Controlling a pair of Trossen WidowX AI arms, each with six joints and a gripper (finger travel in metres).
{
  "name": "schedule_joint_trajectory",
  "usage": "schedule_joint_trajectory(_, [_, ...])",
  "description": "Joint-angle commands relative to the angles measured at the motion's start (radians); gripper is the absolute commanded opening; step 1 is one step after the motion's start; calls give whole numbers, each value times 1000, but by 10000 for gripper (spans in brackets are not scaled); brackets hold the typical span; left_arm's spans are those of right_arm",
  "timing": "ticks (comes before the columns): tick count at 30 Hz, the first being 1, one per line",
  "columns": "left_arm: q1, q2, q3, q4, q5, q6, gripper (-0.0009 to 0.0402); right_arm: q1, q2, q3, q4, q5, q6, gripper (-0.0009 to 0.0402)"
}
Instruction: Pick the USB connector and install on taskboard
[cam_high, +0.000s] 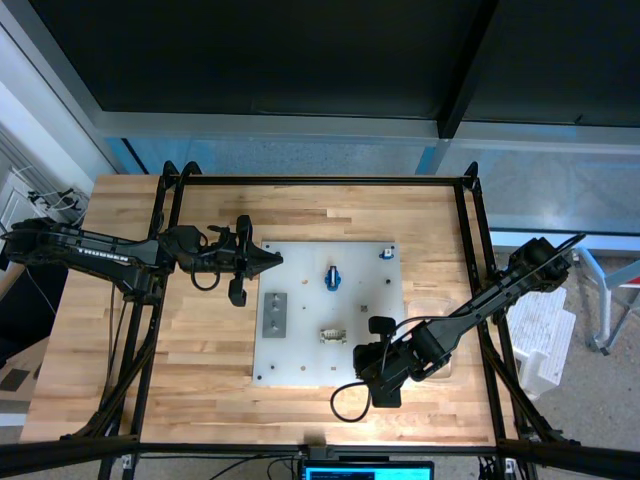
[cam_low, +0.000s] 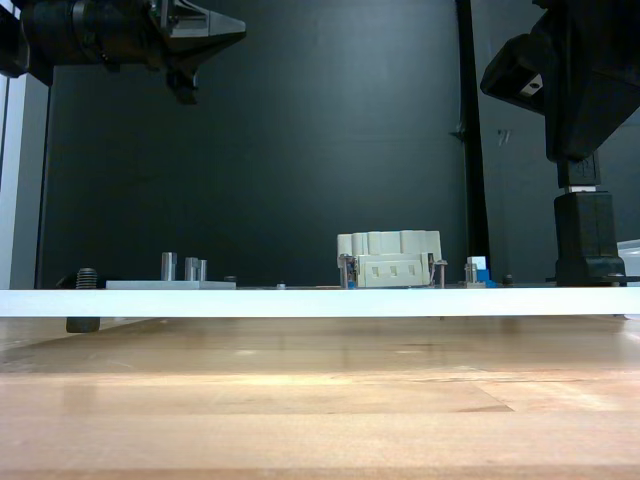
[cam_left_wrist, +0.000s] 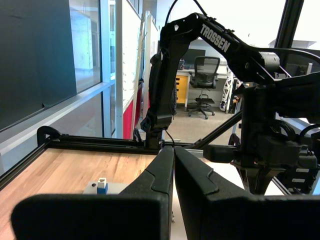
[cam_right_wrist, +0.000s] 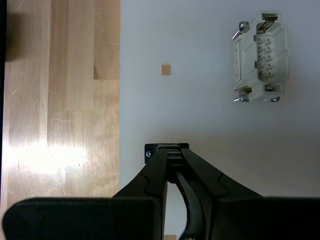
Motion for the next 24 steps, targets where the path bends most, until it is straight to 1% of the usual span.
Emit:
schedule_joint_trajectory(1, [0, 0, 0, 0, 0, 0, 0, 2, 4, -2, 0, -6, 2, 0])
schedule_joint_trajectory(5, [0, 0, 0, 0, 0, 0, 0, 3, 1, -2, 9, -6, 1, 3])
schedule_joint_trajectory(13, [0, 0, 0, 0, 0, 0, 0, 5, -4, -2, 15, -5, 9, 35])
schedule_joint_trajectory(17, [0, 0, 0, 0, 0, 0, 0, 5, -8, 6, 9, 2, 8, 43])
schedule_joint_trajectory(24, [0, 0, 0, 0, 0, 0, 0, 5, -15, 14, 0, 3, 8, 57])
